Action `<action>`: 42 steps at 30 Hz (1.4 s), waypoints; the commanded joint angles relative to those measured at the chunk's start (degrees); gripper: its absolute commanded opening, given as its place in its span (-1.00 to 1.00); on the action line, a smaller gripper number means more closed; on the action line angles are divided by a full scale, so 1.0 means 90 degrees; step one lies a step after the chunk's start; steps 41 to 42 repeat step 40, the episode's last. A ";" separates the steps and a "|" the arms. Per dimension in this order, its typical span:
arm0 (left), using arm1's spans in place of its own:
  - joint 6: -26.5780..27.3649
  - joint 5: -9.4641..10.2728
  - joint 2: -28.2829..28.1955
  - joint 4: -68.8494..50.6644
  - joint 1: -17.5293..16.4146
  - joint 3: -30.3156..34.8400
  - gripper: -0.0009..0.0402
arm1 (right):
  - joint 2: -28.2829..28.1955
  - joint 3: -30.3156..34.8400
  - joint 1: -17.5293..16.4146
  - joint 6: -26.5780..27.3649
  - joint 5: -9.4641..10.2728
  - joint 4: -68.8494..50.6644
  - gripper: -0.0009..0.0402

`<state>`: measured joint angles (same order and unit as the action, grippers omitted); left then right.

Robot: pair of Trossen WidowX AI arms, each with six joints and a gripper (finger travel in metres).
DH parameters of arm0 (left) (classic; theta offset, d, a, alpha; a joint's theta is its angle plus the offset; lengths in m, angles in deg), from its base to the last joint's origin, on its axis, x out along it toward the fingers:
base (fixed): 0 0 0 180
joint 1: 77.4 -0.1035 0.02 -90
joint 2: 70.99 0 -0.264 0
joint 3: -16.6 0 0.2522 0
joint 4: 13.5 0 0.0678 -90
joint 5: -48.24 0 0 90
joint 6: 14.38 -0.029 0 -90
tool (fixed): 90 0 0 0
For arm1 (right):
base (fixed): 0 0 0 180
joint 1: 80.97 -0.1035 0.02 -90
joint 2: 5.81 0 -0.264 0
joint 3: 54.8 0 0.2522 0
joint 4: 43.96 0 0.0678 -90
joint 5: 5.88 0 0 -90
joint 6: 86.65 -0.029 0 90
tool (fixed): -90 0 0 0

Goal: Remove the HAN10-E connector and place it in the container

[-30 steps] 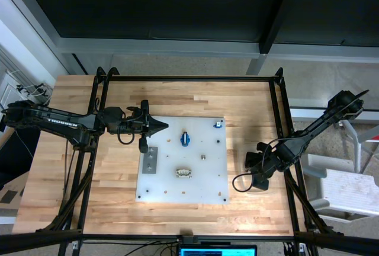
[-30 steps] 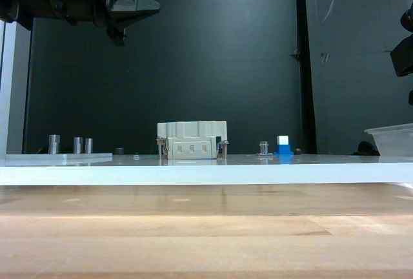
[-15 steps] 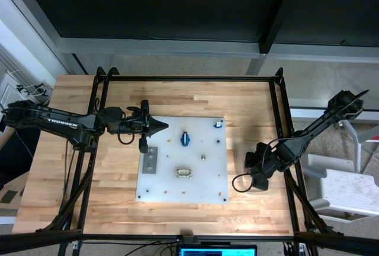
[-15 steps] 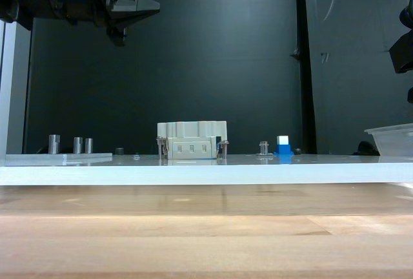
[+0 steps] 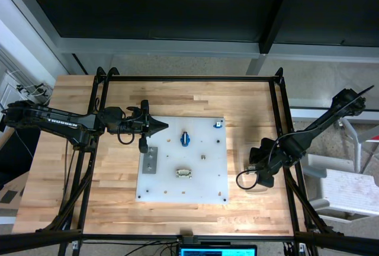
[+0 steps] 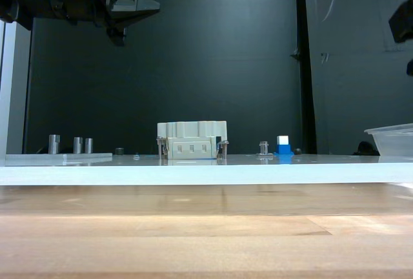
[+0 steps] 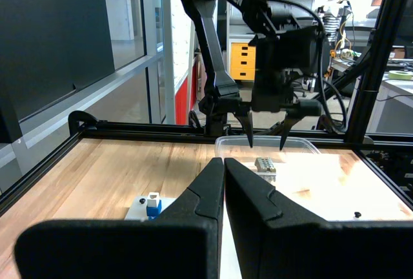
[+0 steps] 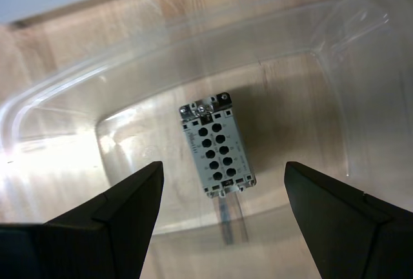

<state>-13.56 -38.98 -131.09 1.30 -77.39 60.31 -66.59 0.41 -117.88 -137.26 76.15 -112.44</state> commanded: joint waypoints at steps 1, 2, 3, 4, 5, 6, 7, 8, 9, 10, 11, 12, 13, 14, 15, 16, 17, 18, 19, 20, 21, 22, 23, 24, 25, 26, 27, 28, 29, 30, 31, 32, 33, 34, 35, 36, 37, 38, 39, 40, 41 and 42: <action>-0.0002 -0.0002 -0.0002 0.0000 -0.0002 0.0000 -0.96 | 0.0007 0.0265 0.0000 0.0012 -0.0010 -0.0265 0.32; -0.0002 -0.0002 -0.0002 0.0000 -0.0002 0.0000 -0.96 | 0.0007 0.0338 0.0000 0.0012 -0.0010 -0.0347 0.32; -0.0002 -0.0002 -0.0002 0.0000 -0.0002 0.0000 -0.96 | 0.0007 0.0408 0.0000 0.0012 -0.0007 -0.0410 0.32; -0.0002 -0.0002 -0.0002 0.0000 0.0000 0.0000 -0.96 | 0.0007 0.0474 0.0000 0.0015 -0.0007 -0.0464 0.32; -0.0002 -0.0002 -0.0002 0.0000 -0.0002 0.0000 -0.96 | 0.0007 0.0542 0.0000 0.0015 -0.0007 -0.0515 0.32; -0.0002 -0.0002 -0.0002 0.0000 -0.0002 0.0000 -0.96 | 0.0007 0.0595 0.0000 0.0017 -0.0007 -0.0549 0.32; -0.0002 -0.0002 -0.0002 0.0000 -0.0002 0.0000 -0.96 | 0.0007 0.0636 0.0000 0.0017 -0.0007 -0.0568 0.32; -0.0002 -0.0002 -0.0002 0.0000 0.0000 0.0000 -0.96 | 0.0007 0.0661 0.0000 0.0017 -0.0002 -0.0568 0.32; -0.0002 -0.0002 0.0000 0.0000 -0.0002 0.0000 -0.96 | 0.0007 0.0668 0.0000 0.0019 -0.0002 -0.0568 0.32; -0.0002 -0.0002 -0.0002 0.0000 -0.0002 0.0000 -0.96 | 0.0007 0.0663 0.0000 0.0017 -0.0002 -0.0568 0.32; -0.0002 -0.0002 -0.0002 0.0000 0.0000 0.0000 -0.96 | 0.0002 0.0658 0.0000 0.0015 0.0000 -0.0578 0.32; -0.0002 -0.0005 0.0000 0.0000 -0.0002 0.0000 -0.96 | -0.0010 0.0658 0.0000 0.0015 0.0000 -0.0588 0.32; -0.0002 -0.0002 0.0000 0.0000 -0.0002 0.0000 -0.96 | -0.0010 0.0658 0.0000 0.0015 0.0000 -0.0597 0.32; -0.0002 -0.0002 -0.0002 0.0000 0.0000 0.0000 -0.96 | -0.0010 0.0658 0.0002 0.0015 0.0000 -0.0605 0.32; -0.0002 -0.0002 0.0000 0.0000 -0.0002 0.0000 -0.96 | -0.0010 0.0658 0.0000 0.0015 0.0000 -0.0605 0.32; -0.0002 -0.0002 0.0000 0.0000 -0.0002 0.0000 -0.96 | -0.0010 0.0658 0.0002 0.0010 0.0000 -0.0605 0.32; -0.0002 -0.0002 -0.0002 0.0000 -0.0002 0.0000 -0.96 | -0.0010 0.0658 0.0000 0.0010 0.0000 -0.0605 0.32; -0.0002 -0.0002 -0.0002 0.0000 0.0000 0.0000 -0.96 | -0.0010 0.0658 0.0000 0.0005 0.0000 -0.0602 0.32; -0.0002 -0.0002 -0.0002 0.0000 -0.0002 0.0000 -0.96 | -0.0010 0.0658 0.0002 -0.0002 0.0000 -0.0602 0.32; -0.0002 -0.0002 -0.0002 0.0000 -0.0002 0.0000 -0.96 | -0.0010 0.0658 0.0000 -0.0007 0.0000 -0.0605 0.32; -0.0002 -0.0002 0.0000 0.0000 0.0000 0.0000 -0.96 | -0.0010 0.0658 0.0000 -0.0005 0.0000 -0.0602 0.32; -0.0002 -0.0002 -0.0002 0.0000 -0.0002 0.0000 -0.96 | -0.0010 0.0658 0.0002 -0.0002 0.0000 -0.0602 0.32; -0.0002 -0.0002 -0.0002 0.0000 -0.0002 0.0000 -0.96 | -0.0010 0.0658 0.0000 0.0000 0.0000 -0.0602 0.32; -0.0002 -0.0002 -0.0002 0.0000 -0.0002 0.0000 -0.96 | -0.0010 0.0658 0.0000 0.0002 0.0000 -0.0602 0.32; -0.0002 -0.0002 0.0000 0.0000 0.0000 0.0000 -0.96 | -0.0010 0.0658 0.0002 0.0002 0.0000 -0.0602 0.32; -0.0002 -0.0002 -0.0002 0.0000 -0.0002 0.0000 -0.96 | -0.0010 0.0658 0.0000 0.0000 0.0000 -0.0602 0.32; -0.0002 -0.0002 -0.0002 0.0000 -0.0002 0.0000 -0.96 | -0.0010 0.0658 0.0002 0.0002 0.0000 -0.0602 0.32; -0.0002 -0.0002 0.0000 0.0000 0.0000 0.0000 -0.96 | -0.0010 0.0658 0.0002 0.0005 0.0000 -0.0602 0.32; -0.0002 -0.0002 -0.0002 0.0000 0.0000 0.0000 -0.96 | -0.0010 0.0658 0.0000 0.0005 0.0000 -0.0602 0.32; -0.0002 -0.0002 -0.0002 0.0000 -0.0002 0.0000 -0.96 | -0.0010 0.0658 0.0002 0.0005 0.0000 -0.0602 0.32; -0.0002 -0.0002 0.0000 0.0000 -0.0002 0.0000 -0.96 | -0.0010 0.0658 0.0000 0.0005 0.0002 -0.0602 0.32; -0.0002 -0.0002 -0.0002 0.0000 0.0000 0.0000 -0.96 | -0.0010 0.0658 0.0000 0.0005 0.0005 -0.0602 0.32; -0.0002 -0.0002 -0.0002 0.0000 -0.0002 0.0000 -0.96 | -0.0010 0.0658 0.0002 0.0010 0.0002 -0.0602 0.32; -0.0002 -0.0002 0.0000 0.0000 -0.0002 0.0000 -0.96 | -0.0010 0.0658 0.0000 0.0010 0.0002 -0.0602 0.32; -0.0002 -0.0002 -0.0002 0.0000 -0.0002 0.0000 -0.96 | -0.0010 0.0658 0.0002 0.0010 0.0002 -0.0600 0.32; -0.0002 -0.0002 -0.0002 0.0000 0.0000 0.0000 -0.96 | -0.0010 0.0658 0.0000 0.0010 0.0002 -0.0600 0.32; -0.0002 -0.0002 -0.0002 0.0000 -0.0002 0.0000 -0.96 | -0.0010 0.0658 0.0002 0.0010 0.0002 -0.0600 0.32; -0.0002 -0.0002 0.0000 0.0000 -0.0002 0.0000 -0.96 | -0.0010 0.0658 0.0000 0.0010 0.0002 -0.0597 0.32; -0.0002 -0.0002 -0.0002 0.0000 0.0000 0.0000 -0.96 | -0.0010 0.0658 0.0000 0.0010 0.0002 -0.0597 0.32; -0.0002 -0.0002 -0.0002 0.0000 0.0000 0.0000 -0.96 | -0.0010 0.0658 0.0002 0.0010 0.0002 -0.0595 0.32; -0.0002 -0.0002 -0.0002 0.0000 0.0000 0.0000 -0.96 | -0.0010 0.0658 0.0002 0.0010 0.0002 -0.0595 0.32; -0.0002 -0.0002 -0.0002 0.0000 0.0000 0.0000 -0.96 | -0.0010 0.0658 0.0002 0.0010 0.0002 -0.0595 0.32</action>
